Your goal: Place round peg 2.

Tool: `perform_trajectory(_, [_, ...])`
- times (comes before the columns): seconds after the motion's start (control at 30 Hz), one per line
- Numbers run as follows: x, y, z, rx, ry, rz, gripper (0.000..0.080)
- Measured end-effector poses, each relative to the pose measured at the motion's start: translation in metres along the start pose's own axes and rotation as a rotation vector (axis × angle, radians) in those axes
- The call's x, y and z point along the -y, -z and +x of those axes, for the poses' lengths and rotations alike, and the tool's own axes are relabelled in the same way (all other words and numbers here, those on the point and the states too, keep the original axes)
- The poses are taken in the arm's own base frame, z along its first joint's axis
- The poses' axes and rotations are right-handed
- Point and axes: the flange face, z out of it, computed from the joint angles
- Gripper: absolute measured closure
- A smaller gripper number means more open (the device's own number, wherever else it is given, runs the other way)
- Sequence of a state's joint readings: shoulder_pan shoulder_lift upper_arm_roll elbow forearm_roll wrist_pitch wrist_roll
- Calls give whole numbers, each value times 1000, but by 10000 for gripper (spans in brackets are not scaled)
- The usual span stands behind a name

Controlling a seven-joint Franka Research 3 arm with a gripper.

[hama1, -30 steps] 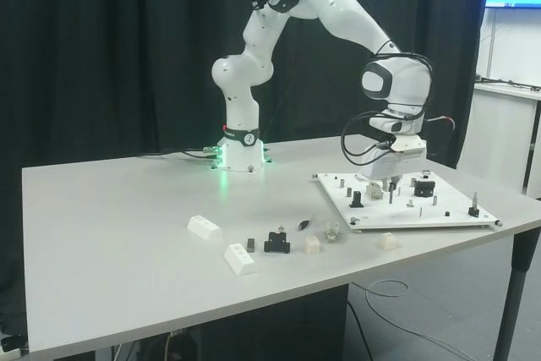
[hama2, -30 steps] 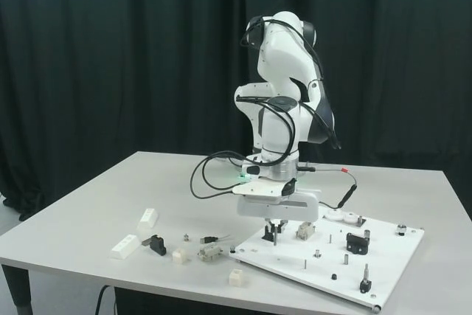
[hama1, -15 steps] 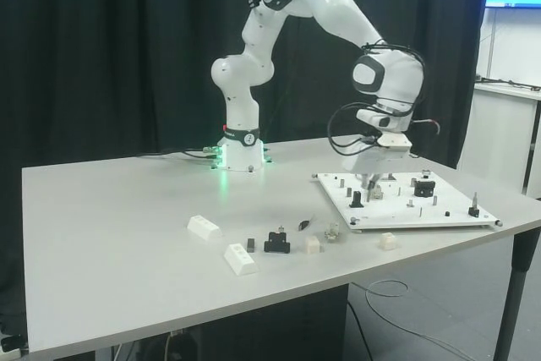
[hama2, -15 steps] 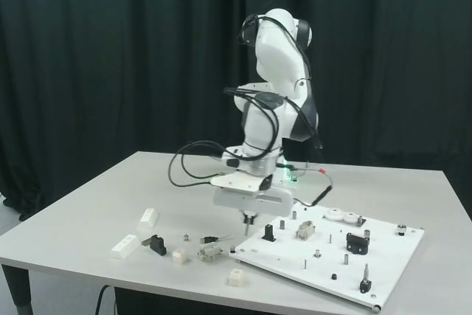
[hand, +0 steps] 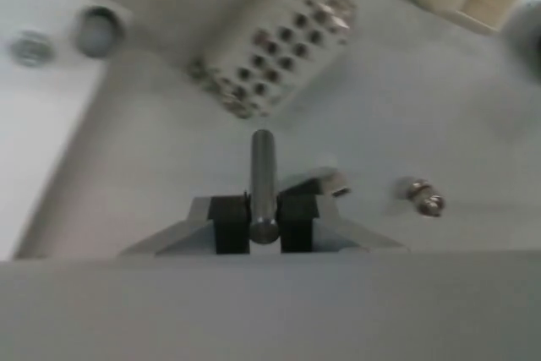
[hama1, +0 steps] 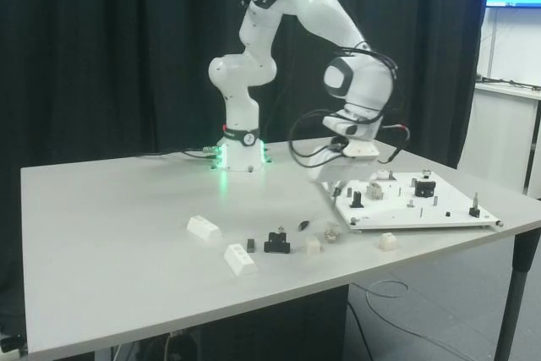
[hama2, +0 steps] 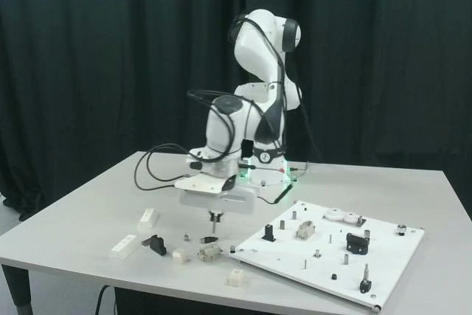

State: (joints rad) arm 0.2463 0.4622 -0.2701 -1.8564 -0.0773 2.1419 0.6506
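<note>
Wrist view: white board (hand: 34,116) cut by edge; round peg 2 (hand: 263,179) upper end hidden between claw (hand: 264,224) fingers.

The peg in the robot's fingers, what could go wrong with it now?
The round peg is pinched only near one end by the gripper, so it might tilt or slip out. It hangs over loose parts on the grey table, such as the many-holed connector; lowered here, it could bump them.

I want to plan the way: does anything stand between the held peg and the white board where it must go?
Nothing visible does. The gripper holds the round peg above bare table, off the white board; the connector block lies below, not between.
</note>
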Motion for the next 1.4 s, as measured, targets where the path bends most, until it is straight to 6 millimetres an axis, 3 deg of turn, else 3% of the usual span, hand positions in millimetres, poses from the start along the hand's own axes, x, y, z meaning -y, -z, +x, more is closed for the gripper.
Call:
perform_trajectory(0.3, [-28,-19,15,15,21,32,728])
perform_trajectory(0.6, [-43,-40,16,13,37,68,728])
perform_trajectory(1.4, [-50,-68,8,10,44,109,728])
